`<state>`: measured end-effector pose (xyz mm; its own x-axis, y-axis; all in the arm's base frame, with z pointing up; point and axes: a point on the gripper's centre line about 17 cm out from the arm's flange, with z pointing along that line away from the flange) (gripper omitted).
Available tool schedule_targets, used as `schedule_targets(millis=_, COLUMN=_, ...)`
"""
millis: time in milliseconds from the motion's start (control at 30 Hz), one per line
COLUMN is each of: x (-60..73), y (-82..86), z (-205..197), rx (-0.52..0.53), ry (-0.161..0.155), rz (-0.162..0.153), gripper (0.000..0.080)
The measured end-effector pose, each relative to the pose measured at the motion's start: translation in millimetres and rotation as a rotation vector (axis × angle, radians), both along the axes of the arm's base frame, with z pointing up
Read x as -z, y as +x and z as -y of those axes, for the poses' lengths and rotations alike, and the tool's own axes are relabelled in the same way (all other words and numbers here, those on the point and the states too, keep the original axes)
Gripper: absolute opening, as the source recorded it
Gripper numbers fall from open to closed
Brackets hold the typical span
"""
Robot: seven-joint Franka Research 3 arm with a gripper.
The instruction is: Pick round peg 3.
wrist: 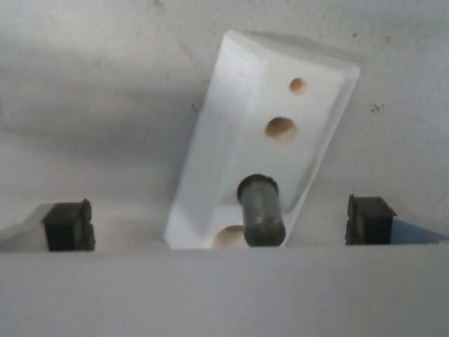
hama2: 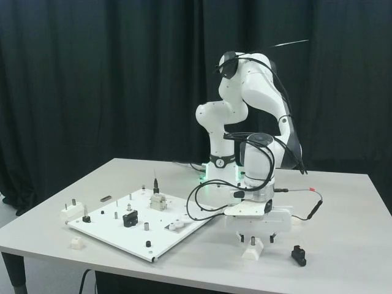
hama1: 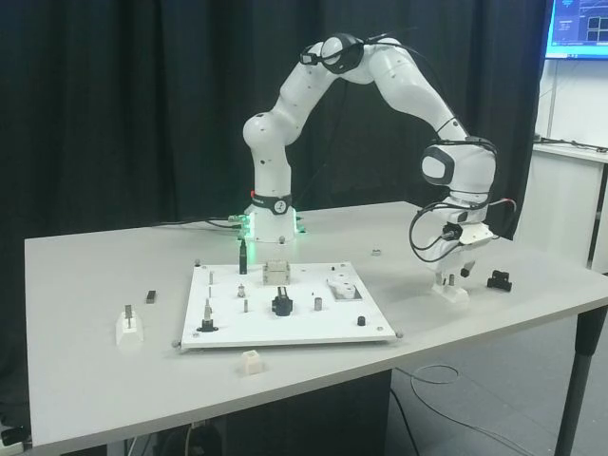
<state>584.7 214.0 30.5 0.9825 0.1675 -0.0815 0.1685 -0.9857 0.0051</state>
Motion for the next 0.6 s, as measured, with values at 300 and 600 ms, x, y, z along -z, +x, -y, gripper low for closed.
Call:
schedule_targets(millis=300, x=-0.1, y=0.4, z=2.4, rx=0.010, ry=-0.023, rz=0.004, gripper=0.0674)
schedule_targets(millis=600, x=-2.1, y=2.7, z=0.9, rx=0.014, ry=-0.021, rz=0.009, gripper=0.0486)
